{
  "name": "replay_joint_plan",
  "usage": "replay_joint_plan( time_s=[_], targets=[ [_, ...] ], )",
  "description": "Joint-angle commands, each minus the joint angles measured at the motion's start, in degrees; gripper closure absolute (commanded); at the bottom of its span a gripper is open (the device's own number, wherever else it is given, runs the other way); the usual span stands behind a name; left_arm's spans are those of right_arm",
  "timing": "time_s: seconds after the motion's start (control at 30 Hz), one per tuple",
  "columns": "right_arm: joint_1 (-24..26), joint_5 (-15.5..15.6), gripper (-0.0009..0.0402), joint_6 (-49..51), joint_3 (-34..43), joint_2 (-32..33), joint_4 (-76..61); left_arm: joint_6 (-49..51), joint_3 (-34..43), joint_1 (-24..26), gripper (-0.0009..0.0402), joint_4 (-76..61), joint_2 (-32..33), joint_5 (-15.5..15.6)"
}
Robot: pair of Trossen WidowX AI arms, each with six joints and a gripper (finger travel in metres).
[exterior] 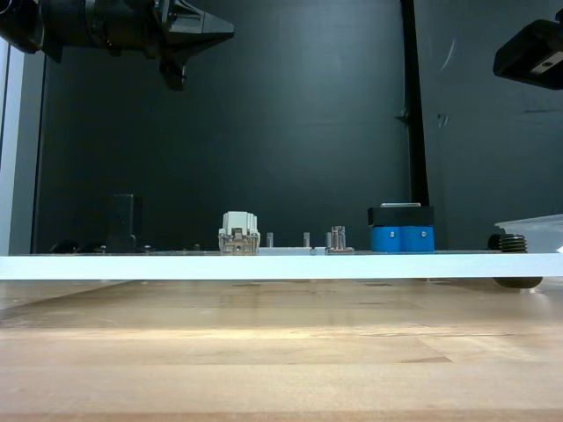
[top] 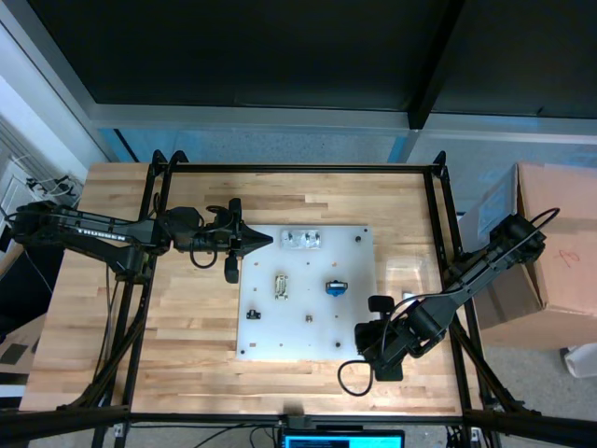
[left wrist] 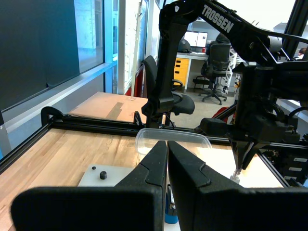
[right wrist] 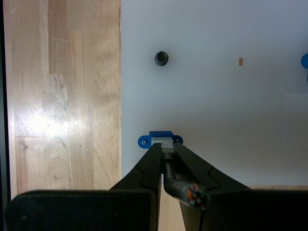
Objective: Pick the RJ45 connector and install on the taskboard
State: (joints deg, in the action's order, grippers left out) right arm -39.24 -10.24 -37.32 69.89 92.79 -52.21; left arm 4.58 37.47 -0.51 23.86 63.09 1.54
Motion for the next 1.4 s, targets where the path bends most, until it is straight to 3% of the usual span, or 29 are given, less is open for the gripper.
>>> replay_joint_plan(
  time_s=[0.03, 1.4],
  targets=[
    [0.0, 0.8, 0.0393, 0.3, 0.0, 0.0, 0.0, 0.0, 0.0, 0.0, 0.0392, 0.0, 0.0, 0.0],
    [-0.1, 0.8, 0.0393, 0.7, -6.6, 0.1, 6.7, 0.0, 0.0, 0.0, 0.0393, 0.0, 0.0, 0.0]
  ],
)
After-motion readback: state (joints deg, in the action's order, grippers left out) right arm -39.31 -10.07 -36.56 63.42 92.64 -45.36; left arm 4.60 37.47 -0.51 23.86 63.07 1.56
